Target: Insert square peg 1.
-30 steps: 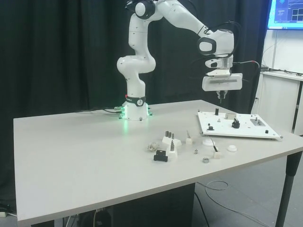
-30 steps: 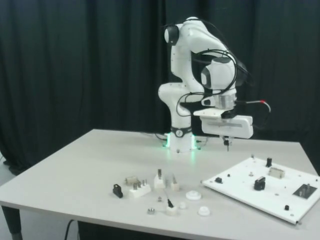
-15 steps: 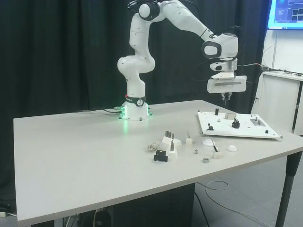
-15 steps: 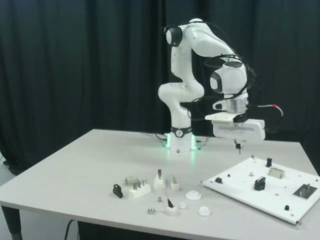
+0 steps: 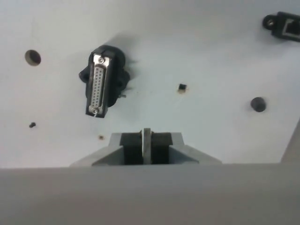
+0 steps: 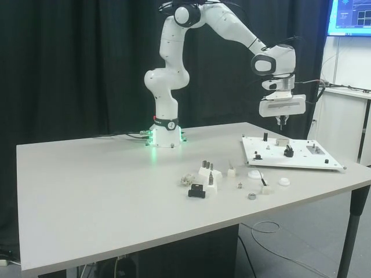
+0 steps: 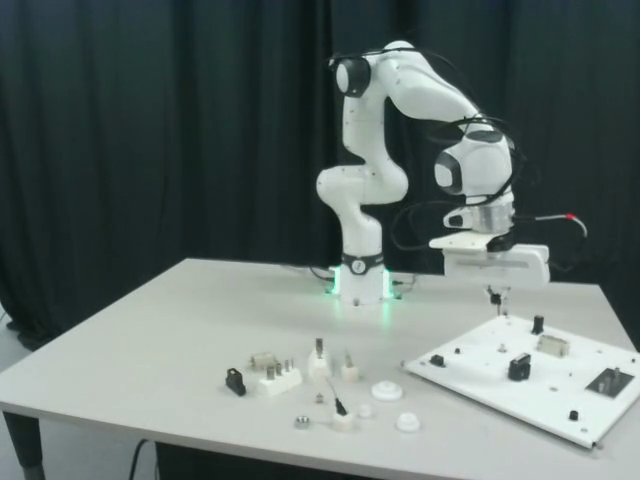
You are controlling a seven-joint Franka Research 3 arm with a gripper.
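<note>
**While the peg hangs over the board, a small slip could spoil the fit**

Because the gripper hangs well above the white board, everything depends on how the descent is lined up. The board lies at the right end of the grey table, and the arm reaches out over the board's far part.

The likely target is a small square hole between the black multi-pin connector and a round black knob. In the wrist view the peg does not sit over that hole, so a straight drop would probably land on bare board. A square shape also has to match the hole's turn. If it comes down slightly twisted, a corner could catch the rim and jam, or the peg could tilt in the grip. Pressing on then might push it up between the pads or shift the board. The connector stands close enough to foul a finger if the approach drifts towards it.

The peg is a thin, pale grey strip. It stands upright and is clamped between the two black pads, which are closed tightly on it. Only its narrow face shows, so its tip and length are hidden. It looks stiff and slim, easy to knock askew.

Loose small parts lie well apart on the near middle of the table.
</note>
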